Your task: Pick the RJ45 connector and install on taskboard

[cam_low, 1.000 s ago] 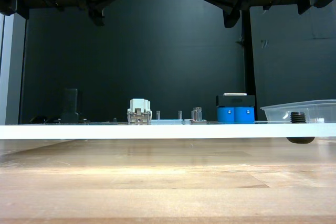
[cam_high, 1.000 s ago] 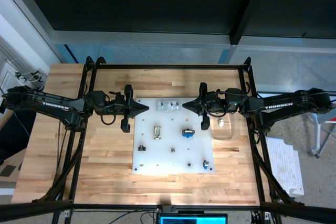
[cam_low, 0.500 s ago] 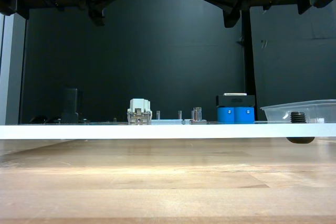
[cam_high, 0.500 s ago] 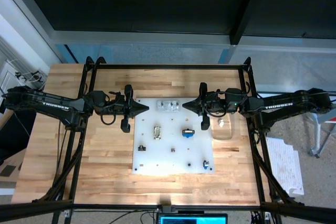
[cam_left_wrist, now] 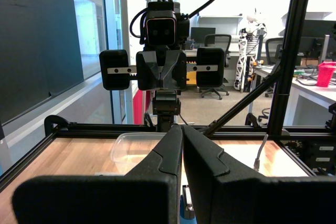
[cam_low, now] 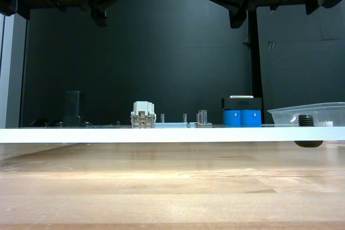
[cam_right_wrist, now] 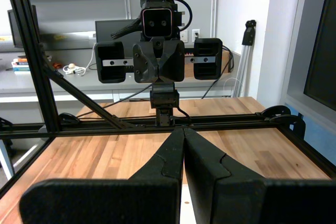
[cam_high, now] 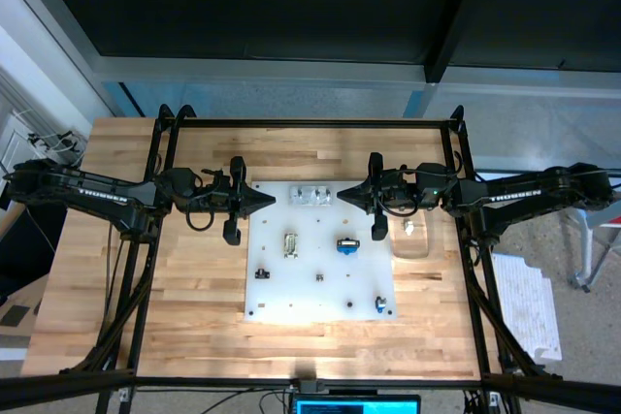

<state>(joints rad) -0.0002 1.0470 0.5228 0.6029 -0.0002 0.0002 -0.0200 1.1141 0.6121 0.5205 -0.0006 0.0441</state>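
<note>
Both arms hang parked above the white board's [cam_high: 291,283] far edge, facing each other. My left gripper [cam_high: 273,199] is shut and holds nothing, its tips pressed together [cam_left_wrist: 182,129]. My right gripper [cam_high: 340,195] is also shut and empty [cam_right_wrist: 184,129]. At the board's near right corner a grey piece sits on the blue jack [cam_high: 381,304]. In the left wrist view a grey cable [cam_left_wrist: 260,153] rises there, so the connector appears to be in the jack. The clear tray [cam_high: 411,247] holds only the white block [cam_high: 409,228].
The board carries a blue block [cam_high: 346,245], a pale connector housing [cam_high: 290,243], a clear part [cam_high: 313,197] and small posts. In the low view a dark ribbed piece [cam_low: 306,119] shows in the tray. Black frame rails [cam_high: 310,124] ring the table.
</note>
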